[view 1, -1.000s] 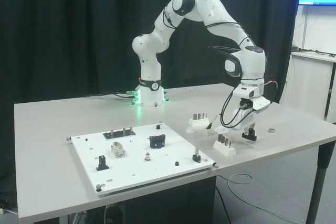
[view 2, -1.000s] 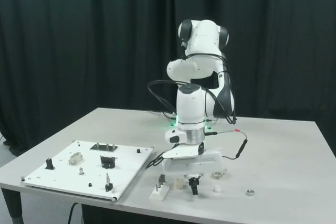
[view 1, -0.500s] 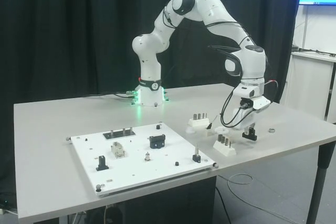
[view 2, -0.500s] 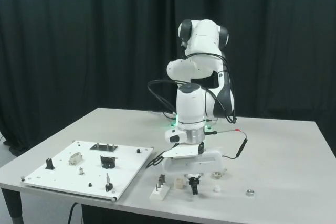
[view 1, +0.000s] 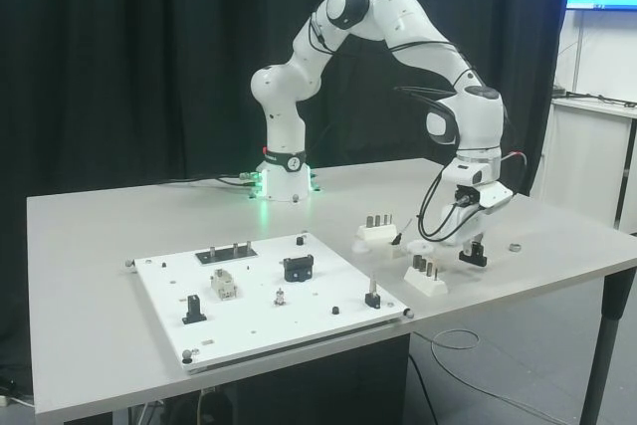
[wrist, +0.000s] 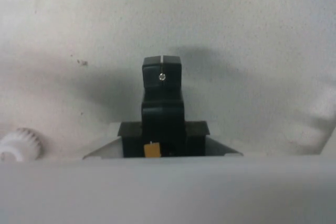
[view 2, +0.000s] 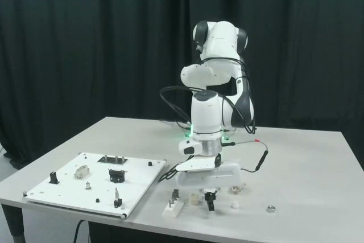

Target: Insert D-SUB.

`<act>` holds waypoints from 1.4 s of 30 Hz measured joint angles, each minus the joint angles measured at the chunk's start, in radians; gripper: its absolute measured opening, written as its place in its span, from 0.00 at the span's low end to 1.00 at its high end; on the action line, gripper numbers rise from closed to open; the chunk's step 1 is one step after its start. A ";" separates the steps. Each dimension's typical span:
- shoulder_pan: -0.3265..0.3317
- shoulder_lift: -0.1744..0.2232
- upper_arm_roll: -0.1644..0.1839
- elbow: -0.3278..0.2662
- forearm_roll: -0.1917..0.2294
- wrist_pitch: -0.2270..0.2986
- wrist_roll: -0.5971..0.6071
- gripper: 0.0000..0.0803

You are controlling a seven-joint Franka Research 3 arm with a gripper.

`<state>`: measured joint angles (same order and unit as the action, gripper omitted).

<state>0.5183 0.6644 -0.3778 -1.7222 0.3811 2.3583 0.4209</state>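
One black plug (wrist: 163,109) sits between the tips of your gripper (view 1: 472,254), which is closed on it down at the tabletop (view 1: 90,236), near the front edge toward the right-hand end in the first room view. Just beside it you have a small white block with pins (view 1: 426,277) and a white gear (wrist: 20,144), while the white board (view 1: 254,291) lies well apart along the same front edge.

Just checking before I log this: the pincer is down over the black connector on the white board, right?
Not quite. The pincer is down over the black connector, but that sits on the bare grey table, off to the side of the white board. The first room view shows it.
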 joint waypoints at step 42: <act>0.000 -0.104 -0.071 -0.005 -0.108 -0.132 -0.103 0.19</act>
<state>0.5180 0.5608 -0.4490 -1.7276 0.2733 2.2263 0.3174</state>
